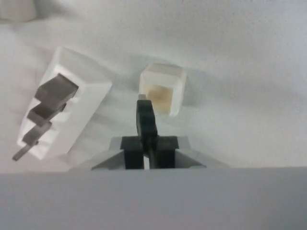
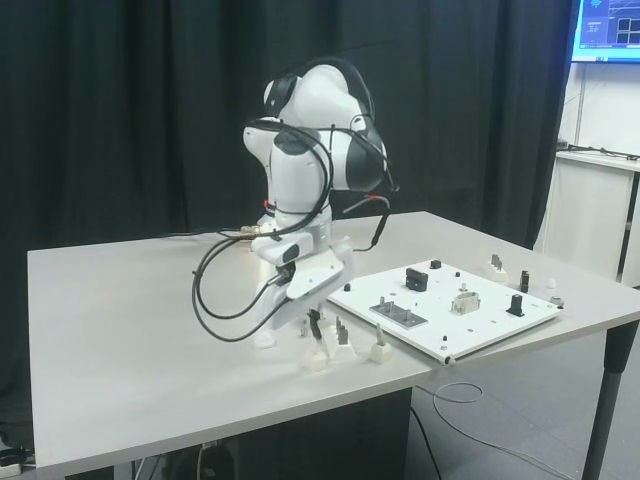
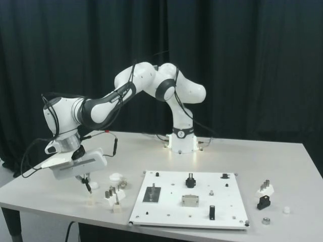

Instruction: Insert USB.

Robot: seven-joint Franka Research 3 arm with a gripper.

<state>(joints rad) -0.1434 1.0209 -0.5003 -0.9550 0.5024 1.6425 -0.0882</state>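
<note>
**Caller:** Table first, then. What's around you?

**Me:** Big grey table (image 2: 120,330), with the flat white assembly board (image 3: 166,214) of small fixtures lying well off to one side of me. I'm out near the table's front edge, over bare tabletop. Next down in size is a white stepped holder block with grey metal pieces (image 1: 57,112) slotted in it, just beside my target. The target is the small white cube socket with a square opening on top (image 1: 162,88).

**Caller:** And the USB itself?

**Me:** Smallest of the lot: a short black USB plug with a metal tip (image 1: 145,119). It's pinched in my black two-finger gripper (image 1: 147,153), fingers closed on its rear end, tip pointing down at the socket's mouth. From the wrist view the tip sits right at the opening's near rim. I can't tell if it has entered yet.

**Caller:** How does it handle?

**Me:** Light and rigid, I'd judge, with smooth plastic sides that could twist in a narrow pinch. Holding the flat faces of the body, well back from the tip, suits it. The socket looks loose on the table, so a skewed push could tip or slide it.
</note>
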